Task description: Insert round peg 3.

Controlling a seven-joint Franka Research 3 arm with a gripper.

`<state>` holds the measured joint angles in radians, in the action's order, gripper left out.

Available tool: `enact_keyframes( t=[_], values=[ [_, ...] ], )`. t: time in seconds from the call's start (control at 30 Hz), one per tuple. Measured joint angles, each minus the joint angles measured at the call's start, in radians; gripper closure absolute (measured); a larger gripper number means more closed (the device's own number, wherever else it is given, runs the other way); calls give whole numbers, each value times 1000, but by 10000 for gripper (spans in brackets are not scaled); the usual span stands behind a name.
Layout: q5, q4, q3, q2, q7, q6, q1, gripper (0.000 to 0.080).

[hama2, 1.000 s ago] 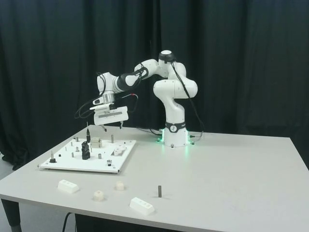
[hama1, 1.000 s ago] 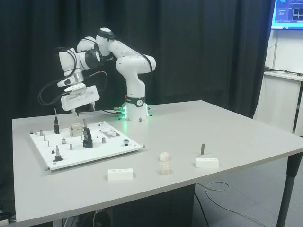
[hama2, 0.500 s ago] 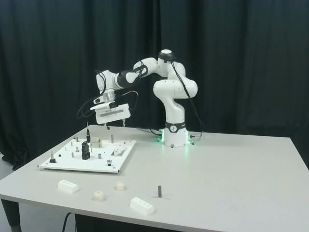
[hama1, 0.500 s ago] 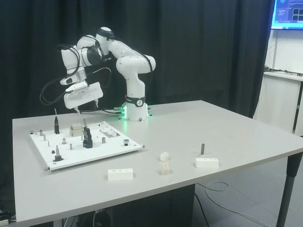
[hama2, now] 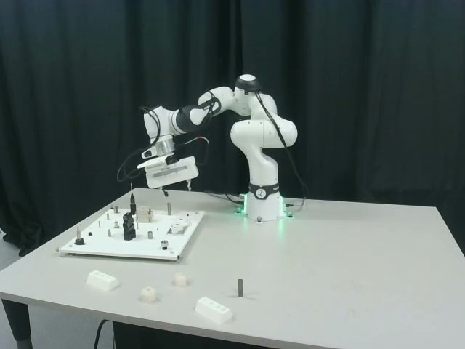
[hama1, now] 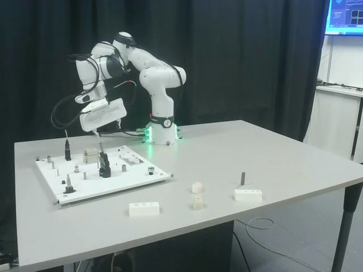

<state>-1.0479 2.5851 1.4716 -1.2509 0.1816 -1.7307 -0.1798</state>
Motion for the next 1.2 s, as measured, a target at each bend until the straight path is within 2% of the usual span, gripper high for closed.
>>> enact_keyframes(
  t=[0.53,0.9,1.2],
  values=[
    [-12,1,7,0,32,42,-30,3],
    [-38,1,36,0,40,59,-30,3],
    [-44,1,50,0,40,62,-30,3]
  ],
)
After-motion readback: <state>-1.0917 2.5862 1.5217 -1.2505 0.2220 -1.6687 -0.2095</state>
